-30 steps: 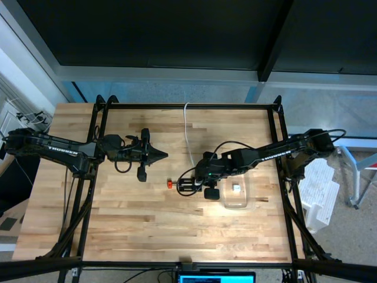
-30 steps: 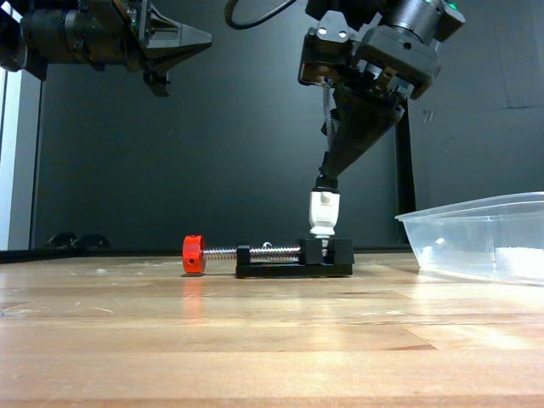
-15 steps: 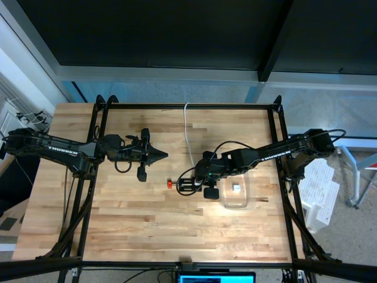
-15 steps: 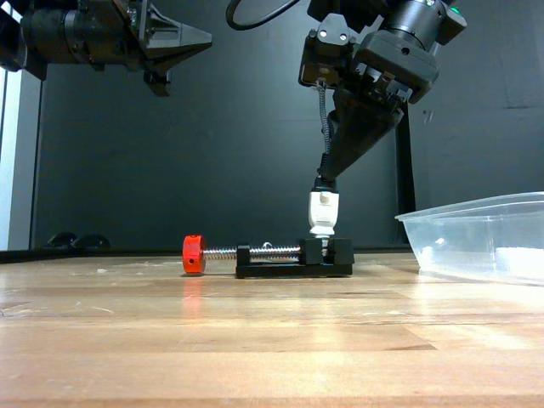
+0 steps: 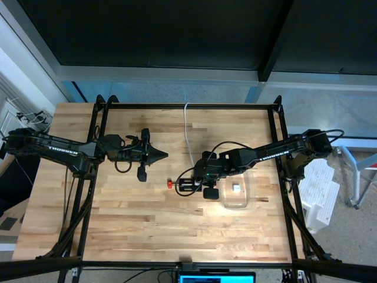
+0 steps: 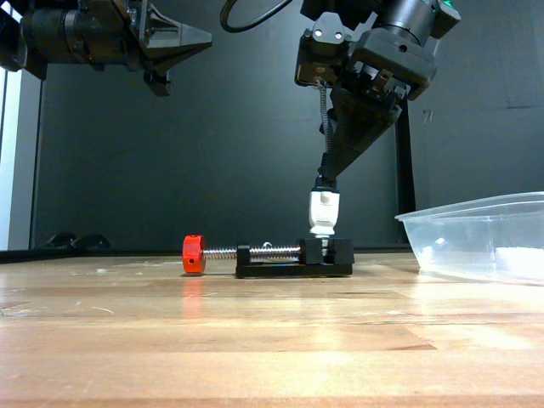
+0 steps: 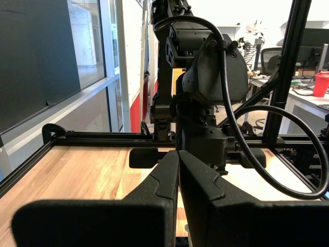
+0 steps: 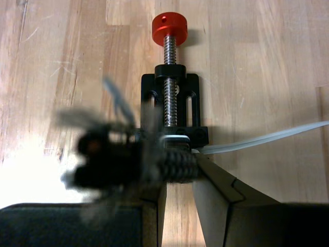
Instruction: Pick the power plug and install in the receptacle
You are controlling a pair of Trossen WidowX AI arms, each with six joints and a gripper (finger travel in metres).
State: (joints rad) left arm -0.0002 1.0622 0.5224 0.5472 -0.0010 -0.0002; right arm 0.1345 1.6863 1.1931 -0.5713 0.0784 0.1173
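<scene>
- The right end effector (image 6: pixel 325 174) hangs over the middle of the wooden surface (image 5: pixel 118 224), pointing steeply down. Its fingers taper to a tip that is clamped on the power plug (image 6: pixel 322 182).
- The power plug is a tiny black block at that fingertip. It stands upright, directly on top of the receptacle (image 6: pixel 323 211) and touching it. How deep it sits cannot be told.
- In the right wrist view a ribbed, coil-like collar (image 8: pixel 177 164) lies squeezed between the two fingers, and a blurred dark shape lies beside it.
- The receptacle, small and white, stands upright in a black clamp block (image 6: pixel 293 257) resting on the surface. A threaded screw runs from the block out to a red-orange knob (image 6: pixel 193 254).
- A thin white cable (image 5: pixel 187 130) runs from the clamp toward the far edge.
- A clear plastic tray (image 6: pixel 476 238) sits just to the right of the clamp, with a small white cube (image 5: pixel 235 188) inside it.
- The left end effector (image 5: pixel 162 155) is held high over the left half of the surface, well apart from the clamp. Its fingers are pressed together on nothing.
</scene>
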